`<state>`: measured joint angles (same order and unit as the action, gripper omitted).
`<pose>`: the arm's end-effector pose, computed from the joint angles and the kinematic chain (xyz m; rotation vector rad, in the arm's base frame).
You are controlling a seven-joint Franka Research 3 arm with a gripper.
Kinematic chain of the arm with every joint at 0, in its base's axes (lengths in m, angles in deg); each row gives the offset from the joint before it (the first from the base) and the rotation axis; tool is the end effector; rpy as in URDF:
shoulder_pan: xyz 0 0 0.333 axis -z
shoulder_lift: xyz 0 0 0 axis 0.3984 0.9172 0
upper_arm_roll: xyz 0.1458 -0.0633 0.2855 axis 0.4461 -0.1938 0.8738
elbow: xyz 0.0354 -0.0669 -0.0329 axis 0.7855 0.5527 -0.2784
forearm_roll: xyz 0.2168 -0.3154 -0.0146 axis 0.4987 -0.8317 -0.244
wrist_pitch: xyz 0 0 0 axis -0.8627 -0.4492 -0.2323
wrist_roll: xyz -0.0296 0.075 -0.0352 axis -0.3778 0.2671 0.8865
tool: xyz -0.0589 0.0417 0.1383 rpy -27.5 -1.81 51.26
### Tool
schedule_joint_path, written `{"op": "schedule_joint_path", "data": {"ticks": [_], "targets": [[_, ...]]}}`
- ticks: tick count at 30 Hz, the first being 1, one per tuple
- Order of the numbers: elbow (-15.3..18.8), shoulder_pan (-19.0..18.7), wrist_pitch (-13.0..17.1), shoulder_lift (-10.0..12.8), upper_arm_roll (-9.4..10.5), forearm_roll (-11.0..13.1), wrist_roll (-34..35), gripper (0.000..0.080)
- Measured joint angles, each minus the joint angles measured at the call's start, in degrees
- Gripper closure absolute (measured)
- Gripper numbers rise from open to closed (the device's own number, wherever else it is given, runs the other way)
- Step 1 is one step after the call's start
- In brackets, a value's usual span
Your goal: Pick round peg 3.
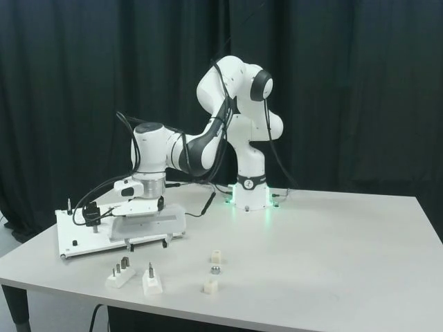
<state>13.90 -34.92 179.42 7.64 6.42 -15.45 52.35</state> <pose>0.6707 -0.1512 0.2454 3.0439 -0.2572 0.0326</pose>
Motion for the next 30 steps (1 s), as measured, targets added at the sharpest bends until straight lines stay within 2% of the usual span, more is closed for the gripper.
{"op": "schedule_joint_path", "data": {"ticks": [15, 30], "targets": [[-2.7, 1.41, 0.46, 3.7, 1.5, -0.13, 0.77, 0.0003], [-6.16, 4.98, 0.6, 7.18, 4.98, -0.13, 0.77, 0.0003]]}}
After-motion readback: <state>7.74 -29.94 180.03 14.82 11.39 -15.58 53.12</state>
